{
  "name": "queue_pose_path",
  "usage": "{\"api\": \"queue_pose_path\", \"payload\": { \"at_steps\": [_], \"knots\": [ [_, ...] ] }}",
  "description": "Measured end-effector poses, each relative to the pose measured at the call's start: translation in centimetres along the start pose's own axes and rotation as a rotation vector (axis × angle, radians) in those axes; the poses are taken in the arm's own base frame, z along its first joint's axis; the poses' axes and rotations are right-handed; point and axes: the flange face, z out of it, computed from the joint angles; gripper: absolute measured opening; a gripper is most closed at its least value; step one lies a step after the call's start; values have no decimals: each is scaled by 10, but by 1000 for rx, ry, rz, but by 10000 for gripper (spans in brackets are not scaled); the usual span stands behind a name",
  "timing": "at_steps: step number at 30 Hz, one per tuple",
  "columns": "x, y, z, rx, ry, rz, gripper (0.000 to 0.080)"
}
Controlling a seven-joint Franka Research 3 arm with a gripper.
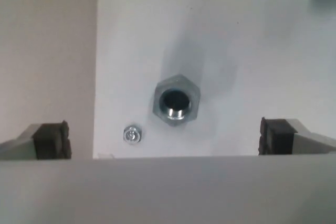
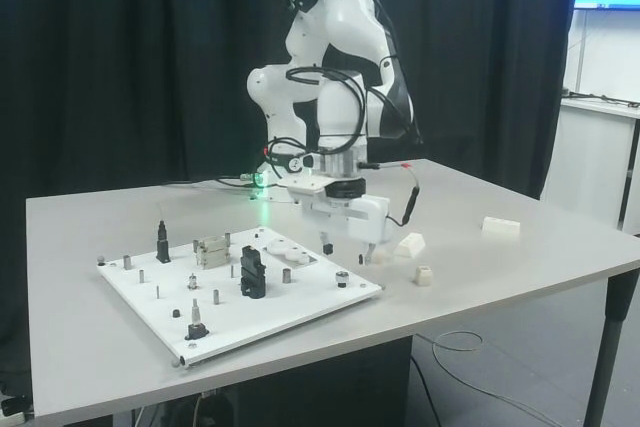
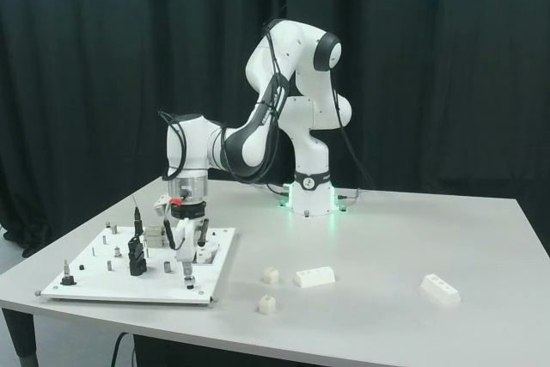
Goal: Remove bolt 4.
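Bolt [image 1: 176, 100]: seated in the white board [image 1: 220, 35], untouched.
End effector [image 1: 164, 139]: wide, empty, above bolt.
Left: descend, grip, extract.

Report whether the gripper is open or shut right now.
Open. In the wrist view the gripper has its black pads far apart, holding nothing, with the hex bolt on the white board between them.

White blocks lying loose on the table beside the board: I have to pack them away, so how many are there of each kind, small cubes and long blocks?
Small cubes: 2
Long blocks: 2
Total: 4
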Motion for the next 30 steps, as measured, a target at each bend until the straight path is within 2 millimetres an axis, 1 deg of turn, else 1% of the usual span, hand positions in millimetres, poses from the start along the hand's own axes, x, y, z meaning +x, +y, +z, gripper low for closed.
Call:
{"api": "queue_pose_path", "payload": {
  "at_steps": [14, 21, 30],
  "knots": [
    [-11, -9, 29, -12, 27, 23, 800],
    [-6, -13, 38, -22, 36, 31, 800],
    [3, -14, 40, -32, 34, 41, 800]
  ]
}}
